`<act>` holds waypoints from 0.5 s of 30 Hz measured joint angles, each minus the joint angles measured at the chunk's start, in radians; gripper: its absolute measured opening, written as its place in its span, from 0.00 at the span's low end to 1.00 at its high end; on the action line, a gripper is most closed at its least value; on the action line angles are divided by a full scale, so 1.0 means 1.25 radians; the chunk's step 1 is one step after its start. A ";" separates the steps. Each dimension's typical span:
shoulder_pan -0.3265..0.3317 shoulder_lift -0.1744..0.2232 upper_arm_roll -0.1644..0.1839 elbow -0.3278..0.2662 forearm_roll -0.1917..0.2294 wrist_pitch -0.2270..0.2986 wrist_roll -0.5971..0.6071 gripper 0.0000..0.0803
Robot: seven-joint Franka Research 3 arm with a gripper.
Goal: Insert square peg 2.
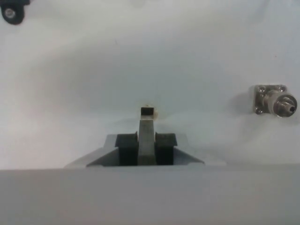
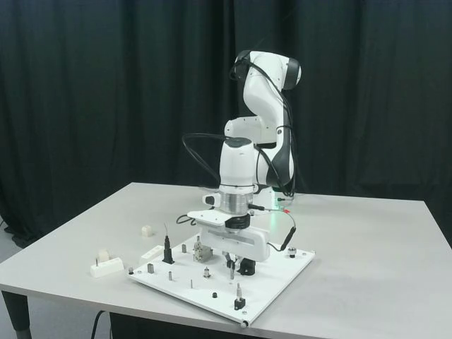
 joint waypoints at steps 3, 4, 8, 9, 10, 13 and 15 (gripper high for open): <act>0.000 0.000 0.001 -0.005 0.000 0.009 0.000 0.09; 0.000 0.000 0.001 -0.006 0.000 0.012 0.000 0.09; 0.000 0.000 0.003 -0.012 0.000 0.021 0.000 0.09; -0.001 0.000 0.003 -0.012 0.000 0.023 0.000 0.09; -0.001 0.000 0.003 -0.013 0.000 0.024 0.000 0.09; -0.001 0.000 0.004 -0.015 0.000 0.029 0.000 0.09; -0.001 0.000 0.005 -0.017 0.000 0.033 0.000 0.09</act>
